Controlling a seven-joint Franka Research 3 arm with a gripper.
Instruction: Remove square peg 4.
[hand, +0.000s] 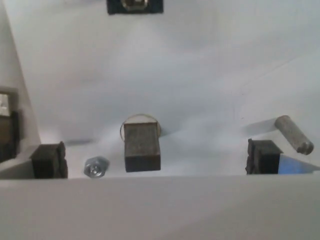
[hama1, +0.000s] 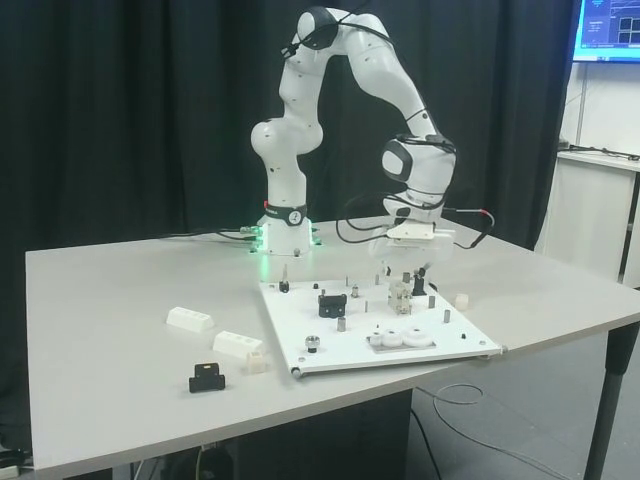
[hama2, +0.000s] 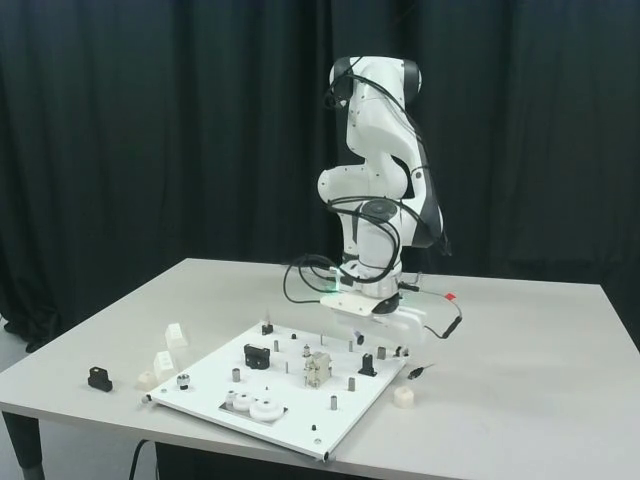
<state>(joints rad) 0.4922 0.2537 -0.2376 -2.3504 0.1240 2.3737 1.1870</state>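
- The tool (hand: 155, 160) hangs low over the white board (hama1: 300, 325), its two black fingertips (hand: 50, 161) spread wide to either side of the square peg (hand: 142, 147) and closed on nothing.
- The peg is a dark block standing upright in the board, with a pale round rim showing behind its top. In the wrist view it sits between the fingertips, somewhat nearer one than the other, and touches neither.
- I judge that the spread is there to give clearance on both sides of the peg before the fingers close; the grasp has not yet been made.
- Beside the peg in the wrist view lie a small shiny screw head (hand: 95, 167) and, near the other fingertip, a grey round pin (hand: 295, 134) that leans. The pin stands close to that fingertip and could be brushed as the fingers close.
- In the room views the board lies on the grey table (hama1: 110, 300), with the arm reaching down from its base at the board's far edge. The board carries more small posts, a black block (hama1: 331, 304) and white gears (hama1: 400, 338).
- Off the board rest white blocks (hama1: 190, 319) and a black part (hama1: 207, 377), well apart from the tool and out of its way.
- The next move probably calls for centring on the peg, closing on its flat sides, then pulling straight up so it does not jam in its socket.
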